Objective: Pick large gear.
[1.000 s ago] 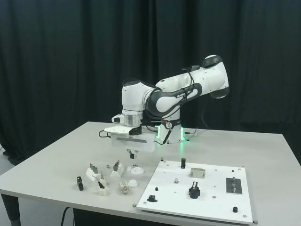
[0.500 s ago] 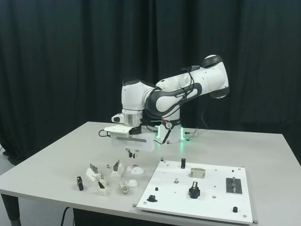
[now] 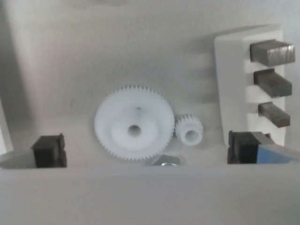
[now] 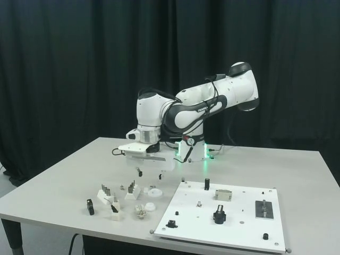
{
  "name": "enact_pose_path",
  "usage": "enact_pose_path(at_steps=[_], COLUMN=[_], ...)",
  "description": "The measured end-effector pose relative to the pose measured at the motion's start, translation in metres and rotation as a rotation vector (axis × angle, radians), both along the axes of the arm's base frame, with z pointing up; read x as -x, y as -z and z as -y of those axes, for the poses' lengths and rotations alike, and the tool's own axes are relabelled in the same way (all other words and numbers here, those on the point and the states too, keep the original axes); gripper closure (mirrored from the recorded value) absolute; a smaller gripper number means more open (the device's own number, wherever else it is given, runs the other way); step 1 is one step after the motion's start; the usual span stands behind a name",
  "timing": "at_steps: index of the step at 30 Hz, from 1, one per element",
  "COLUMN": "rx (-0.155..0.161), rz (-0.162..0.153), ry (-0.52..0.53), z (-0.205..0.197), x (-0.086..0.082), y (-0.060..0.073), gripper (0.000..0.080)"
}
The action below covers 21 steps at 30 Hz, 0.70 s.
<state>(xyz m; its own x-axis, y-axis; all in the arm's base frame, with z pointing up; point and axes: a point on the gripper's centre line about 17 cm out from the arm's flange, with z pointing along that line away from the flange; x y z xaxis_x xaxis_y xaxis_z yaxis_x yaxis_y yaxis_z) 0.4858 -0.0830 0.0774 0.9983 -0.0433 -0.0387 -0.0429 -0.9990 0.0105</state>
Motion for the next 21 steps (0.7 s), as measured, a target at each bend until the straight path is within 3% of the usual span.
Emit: enact_pose_path(at_steps=[3, 4, 14, 21], rx=[-0.005, -0.007, -0.034, -0.034], rz=[-0.009, -0.011, -0.007, 0.010], ry=[-0.010, -0.016, -0.105, -0.183], z=[0.001, 0.001, -0.003, -0.003], x=[0.006, 0.007, 0.015, 0.014], y=[0.005, 0.007, 0.027, 0.038], gripper=[0.0349, 0.0018, 0.0006, 0.0003])
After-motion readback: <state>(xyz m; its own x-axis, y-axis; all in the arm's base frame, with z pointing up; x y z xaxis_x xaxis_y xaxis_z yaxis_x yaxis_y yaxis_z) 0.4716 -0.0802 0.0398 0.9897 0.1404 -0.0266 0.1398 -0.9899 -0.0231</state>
